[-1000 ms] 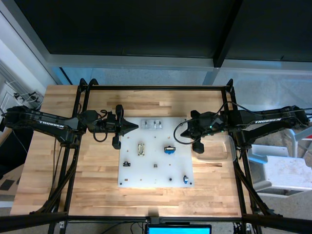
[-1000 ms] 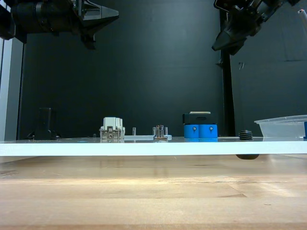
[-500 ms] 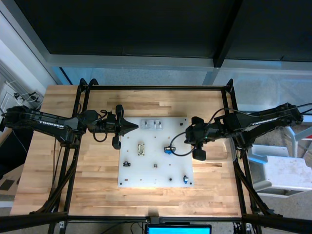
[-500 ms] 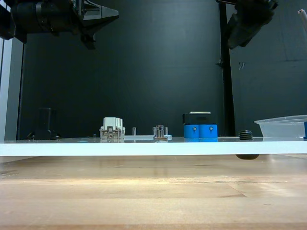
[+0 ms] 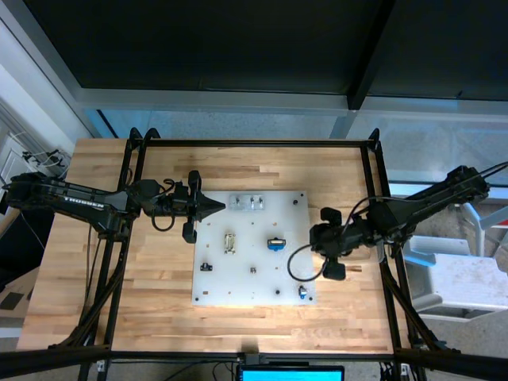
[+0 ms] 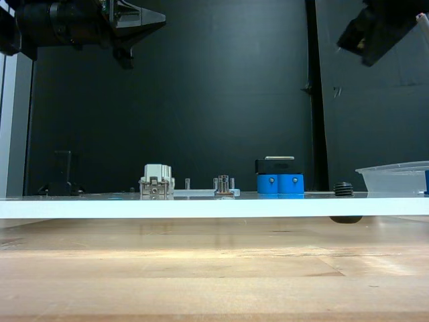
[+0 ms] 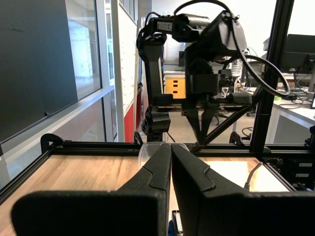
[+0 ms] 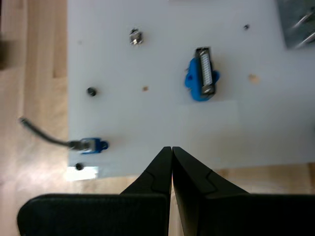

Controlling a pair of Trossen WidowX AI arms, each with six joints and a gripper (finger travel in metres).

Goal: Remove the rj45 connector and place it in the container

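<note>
The rj45 connector is a tiny dark and blue plug at the near right corner of the white board. In the right wrist view the rj45 connector is blue with a short grey stub. My right gripper hangs shut and empty high above the board's right edge, behind the plug; its tips meet over that edge. The clear container lies right of the board, mostly under the right arm, and shows in the low view. My left gripper is shut at the board's back left.
The board also carries a blue-and-black block connector, a silver connector, small fittings and a metal plate at the back. A black frame surrounds the wooden table.
The right arm has swung toward the table's near side, from above the board's back right to its right edge, and now covers the container. The left arm has not moved.
</note>
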